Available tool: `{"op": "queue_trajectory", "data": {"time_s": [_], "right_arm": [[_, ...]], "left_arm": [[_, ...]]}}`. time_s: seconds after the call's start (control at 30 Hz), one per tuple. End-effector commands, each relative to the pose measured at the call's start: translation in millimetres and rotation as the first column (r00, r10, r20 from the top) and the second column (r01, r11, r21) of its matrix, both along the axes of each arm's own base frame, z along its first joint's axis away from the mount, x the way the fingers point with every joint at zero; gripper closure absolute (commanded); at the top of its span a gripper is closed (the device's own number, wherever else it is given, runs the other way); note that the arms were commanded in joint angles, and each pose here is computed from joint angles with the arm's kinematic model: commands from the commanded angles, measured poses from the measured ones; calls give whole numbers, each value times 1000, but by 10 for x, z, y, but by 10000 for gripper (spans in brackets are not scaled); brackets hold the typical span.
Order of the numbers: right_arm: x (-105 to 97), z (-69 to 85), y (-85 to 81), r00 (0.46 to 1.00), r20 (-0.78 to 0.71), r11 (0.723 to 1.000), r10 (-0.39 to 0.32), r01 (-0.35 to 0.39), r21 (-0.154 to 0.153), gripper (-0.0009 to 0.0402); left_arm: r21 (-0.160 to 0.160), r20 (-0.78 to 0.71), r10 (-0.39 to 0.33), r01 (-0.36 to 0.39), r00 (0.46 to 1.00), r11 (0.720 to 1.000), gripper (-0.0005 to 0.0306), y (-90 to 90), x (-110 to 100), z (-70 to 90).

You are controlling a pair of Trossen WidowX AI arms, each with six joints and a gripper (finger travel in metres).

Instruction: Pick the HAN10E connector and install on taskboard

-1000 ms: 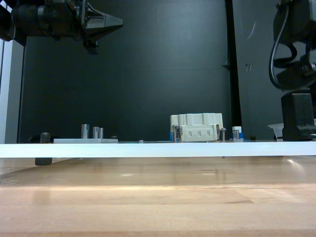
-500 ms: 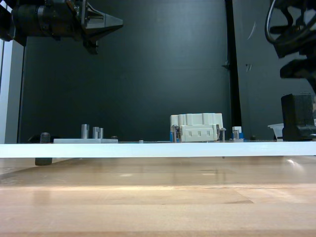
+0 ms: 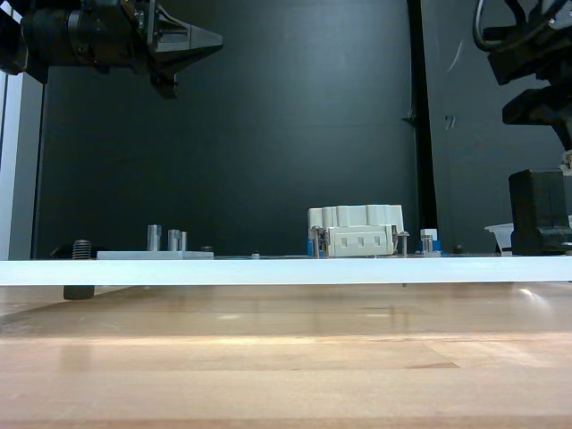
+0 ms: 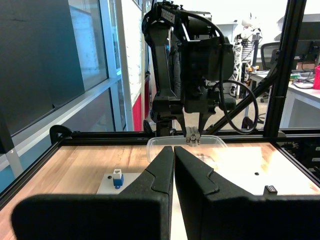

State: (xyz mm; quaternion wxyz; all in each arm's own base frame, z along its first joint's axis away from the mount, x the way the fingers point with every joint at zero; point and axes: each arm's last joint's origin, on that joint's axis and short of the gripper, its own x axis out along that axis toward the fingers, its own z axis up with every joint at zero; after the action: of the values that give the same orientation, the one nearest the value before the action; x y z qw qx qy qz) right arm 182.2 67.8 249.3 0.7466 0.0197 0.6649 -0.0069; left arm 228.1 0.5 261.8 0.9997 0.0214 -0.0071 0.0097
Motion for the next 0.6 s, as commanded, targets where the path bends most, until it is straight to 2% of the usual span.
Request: {"op": "queue_trajectory", "data": {"time_s": [0.03,0.3,0.6], "right_arm": [[96,43,34,1000,7,1000,-1,1,1,345],[462,91,159,1000,-1,1000,-5,5,-9,346],[995,117,257,1000,2,1000,-21,21,-10,346]], "left_arm": [[0,0,0,0,1000,1000,300,0,1,0],[0,0,0,0,1000,1000,300,0,1,0],[0,0,0,0,1000,1000,300,0,1,0]]}}
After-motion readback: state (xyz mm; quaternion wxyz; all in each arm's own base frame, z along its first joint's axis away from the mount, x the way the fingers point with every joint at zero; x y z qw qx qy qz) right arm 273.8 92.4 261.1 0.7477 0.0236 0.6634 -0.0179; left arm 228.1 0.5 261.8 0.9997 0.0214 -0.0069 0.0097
